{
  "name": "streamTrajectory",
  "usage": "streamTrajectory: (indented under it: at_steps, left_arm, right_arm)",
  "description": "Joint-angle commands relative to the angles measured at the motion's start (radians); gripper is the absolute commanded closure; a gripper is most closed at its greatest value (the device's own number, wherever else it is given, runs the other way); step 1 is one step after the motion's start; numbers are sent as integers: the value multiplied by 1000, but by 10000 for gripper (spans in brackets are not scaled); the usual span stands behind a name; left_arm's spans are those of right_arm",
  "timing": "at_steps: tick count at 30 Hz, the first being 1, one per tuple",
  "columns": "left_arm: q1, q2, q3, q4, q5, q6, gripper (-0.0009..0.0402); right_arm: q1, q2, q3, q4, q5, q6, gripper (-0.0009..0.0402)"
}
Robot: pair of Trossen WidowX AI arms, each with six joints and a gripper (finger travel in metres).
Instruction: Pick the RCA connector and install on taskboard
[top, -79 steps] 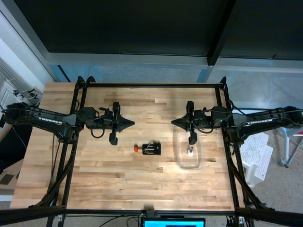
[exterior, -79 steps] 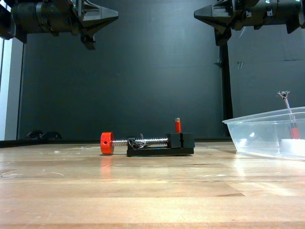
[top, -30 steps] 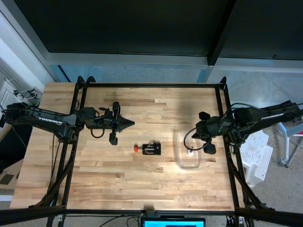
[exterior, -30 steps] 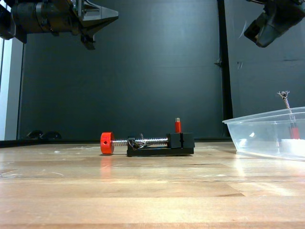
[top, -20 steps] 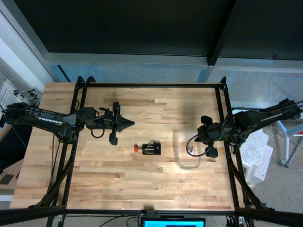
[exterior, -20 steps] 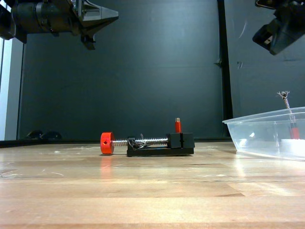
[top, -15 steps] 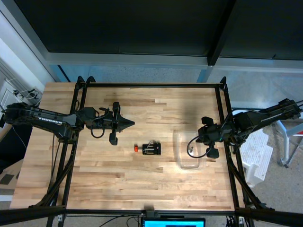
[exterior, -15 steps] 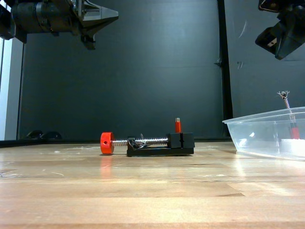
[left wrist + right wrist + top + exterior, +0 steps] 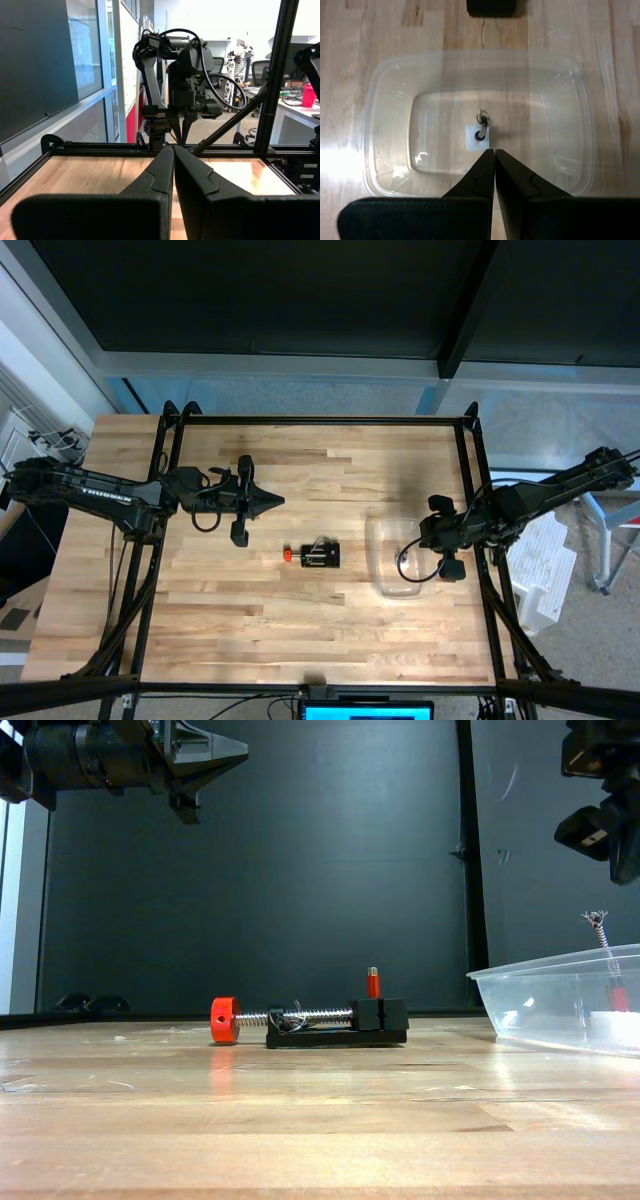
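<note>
High view, left gripper point(image 9: 272, 502) held above the table point(image 9: 250, 620), right gripper point(image 9: 425, 533) over the clear tray point(image 9: 385, 582), taskboard point(image 9: 318, 556) between them. Low view, RCA connector point(image 9: 612, 982) upright in the tray. Wrist views, both grippers' fingers point(image 9: 159, 172) clenched on nothing, the right pair pointing down at the connector.

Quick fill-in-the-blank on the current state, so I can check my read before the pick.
The RCA connector stands in the clear tray on a ____ pad.
The right gripper hangs over it with fingers ____.
The left gripper is shut and holds ____.
The taskboard has a ____ knob.
Missing: white; shut; nothing; red.
</note>
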Motion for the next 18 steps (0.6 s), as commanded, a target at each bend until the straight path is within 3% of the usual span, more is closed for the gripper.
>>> streamTrajectory:
  at_steps: [1, 11, 18]
  left_arm:
    - [0, 0, 0, 0, 0, 0, 393]
    - [0, 0, 0, 0, 0, 0, 393]
    - [0, 0, 0, 0, 0, 0, 393]
  right_arm:
    - [1, 9, -11, 0, 0, 22, 380]
    - [3, 90, -15, 8, 1, 42, 272]
    - [5, 158, -15, 33, 0, 45, 248]
